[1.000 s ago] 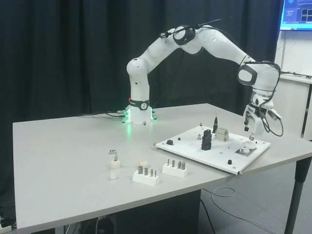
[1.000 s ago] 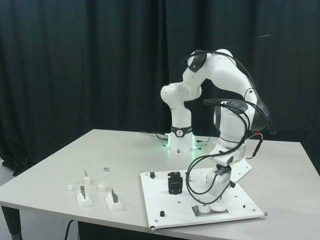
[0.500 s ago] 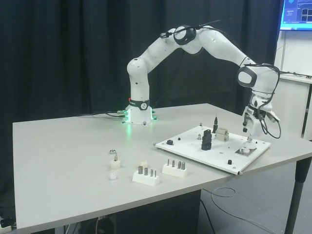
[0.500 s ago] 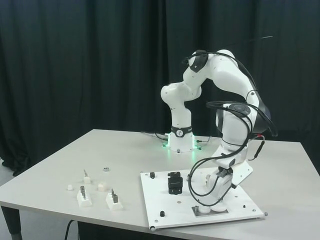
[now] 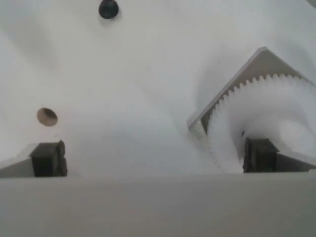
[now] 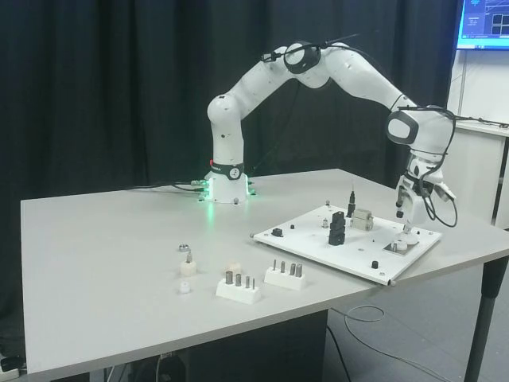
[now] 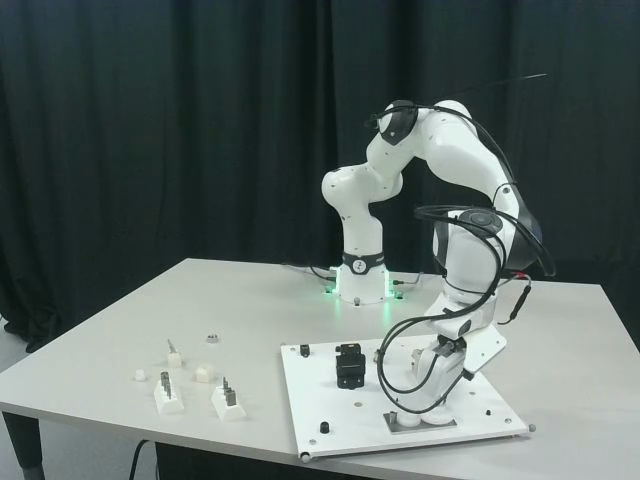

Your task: Insert large gear.

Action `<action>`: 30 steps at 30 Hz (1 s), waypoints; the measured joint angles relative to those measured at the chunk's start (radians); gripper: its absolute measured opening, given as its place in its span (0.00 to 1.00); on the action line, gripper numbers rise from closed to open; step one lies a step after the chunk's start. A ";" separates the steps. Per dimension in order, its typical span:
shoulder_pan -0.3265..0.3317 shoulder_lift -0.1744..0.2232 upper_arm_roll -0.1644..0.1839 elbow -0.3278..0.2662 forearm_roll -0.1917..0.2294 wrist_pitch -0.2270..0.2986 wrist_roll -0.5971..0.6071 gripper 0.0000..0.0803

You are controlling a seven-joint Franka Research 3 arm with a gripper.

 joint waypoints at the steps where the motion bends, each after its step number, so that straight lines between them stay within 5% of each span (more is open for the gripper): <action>1: 0.001 0.000 0.000 -0.003 0.000 0.003 0.000 1.00; 30: 0.008 -0.012 -0.003 -0.018 -0.001 0.023 0.022 1.00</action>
